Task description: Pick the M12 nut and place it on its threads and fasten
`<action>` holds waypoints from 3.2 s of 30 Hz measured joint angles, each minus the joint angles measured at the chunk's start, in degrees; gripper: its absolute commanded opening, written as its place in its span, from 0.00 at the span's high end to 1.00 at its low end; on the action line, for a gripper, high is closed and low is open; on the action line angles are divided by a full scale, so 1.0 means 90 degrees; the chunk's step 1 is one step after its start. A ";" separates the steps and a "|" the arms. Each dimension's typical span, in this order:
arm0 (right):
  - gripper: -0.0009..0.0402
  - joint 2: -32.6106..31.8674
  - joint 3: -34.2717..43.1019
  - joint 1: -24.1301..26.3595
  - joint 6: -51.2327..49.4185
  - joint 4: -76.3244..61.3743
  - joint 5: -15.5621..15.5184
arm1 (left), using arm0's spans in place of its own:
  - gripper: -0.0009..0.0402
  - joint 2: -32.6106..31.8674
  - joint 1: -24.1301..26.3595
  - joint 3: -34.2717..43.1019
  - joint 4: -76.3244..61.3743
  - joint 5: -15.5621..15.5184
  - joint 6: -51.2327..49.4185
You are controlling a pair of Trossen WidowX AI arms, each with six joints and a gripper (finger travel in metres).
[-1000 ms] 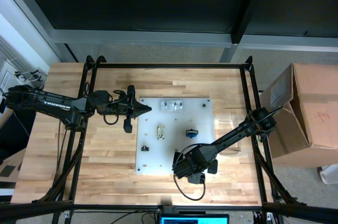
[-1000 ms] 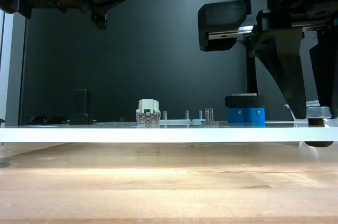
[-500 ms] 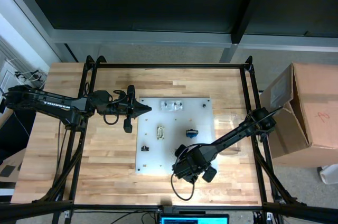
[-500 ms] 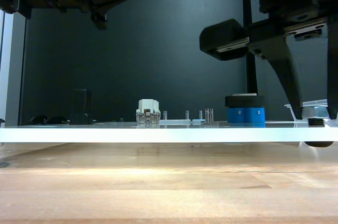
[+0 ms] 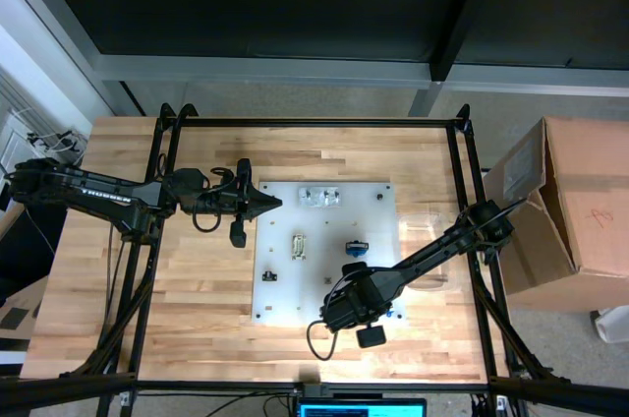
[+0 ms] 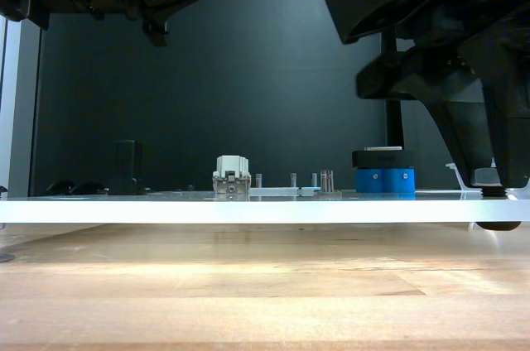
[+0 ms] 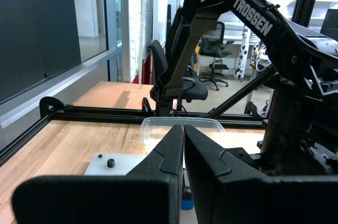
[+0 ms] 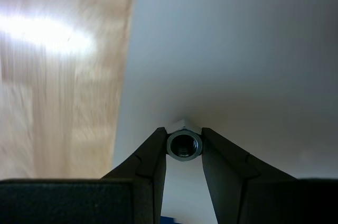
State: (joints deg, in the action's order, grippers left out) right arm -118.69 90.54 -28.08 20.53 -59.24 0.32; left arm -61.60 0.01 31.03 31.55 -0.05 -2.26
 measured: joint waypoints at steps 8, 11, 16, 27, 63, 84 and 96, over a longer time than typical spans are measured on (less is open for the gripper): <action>0.96 -0.0002 0.0000 0.0007 0.2761 0.0022 -0.0002 | 0.98 0.0000 0.0000 -0.0002 -0.0002 0.0000 0.0000; 0.96 -0.0002 0.0000 0.0007 0.3847 0.0027 0.0000 | 0.98 0.0002 0.0000 0.0000 0.0000 0.0000 0.0002; 0.96 -0.0002 0.0000 0.0010 0.5309 0.0036 0.0005 | 0.98 0.0002 0.0000 0.0000 -0.0002 0.0002 0.0000; 0.96 -0.0002 -0.0002 0.0007 0.7463 0.0061 0.0134 | 0.98 0.0000 0.0000 0.0000 0.0000 0.0002 0.0000; 0.53 -0.0017 0.0044 0.0032 0.7587 0.0121 0.0311 | 0.98 0.0000 0.0000 -0.0002 -0.0002 0.0000 0.0000; 0.51 0.0777 0.0087 0.0068 0.4945 -0.0673 0.0685 | 0.98 0.0002 0.0000 -0.0002 -0.0002 0.0000 0.0000; 0.94 0.0777 -0.0010 -0.0010 0.0685 -0.0661 0.0525 | 0.98 0.0000 0.0000 0.0000 -0.0002 0.0000 0.0002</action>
State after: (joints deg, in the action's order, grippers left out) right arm -111.70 90.45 -28.16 26.70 -65.19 5.04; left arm -61.60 0.01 31.03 31.53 -0.05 -2.24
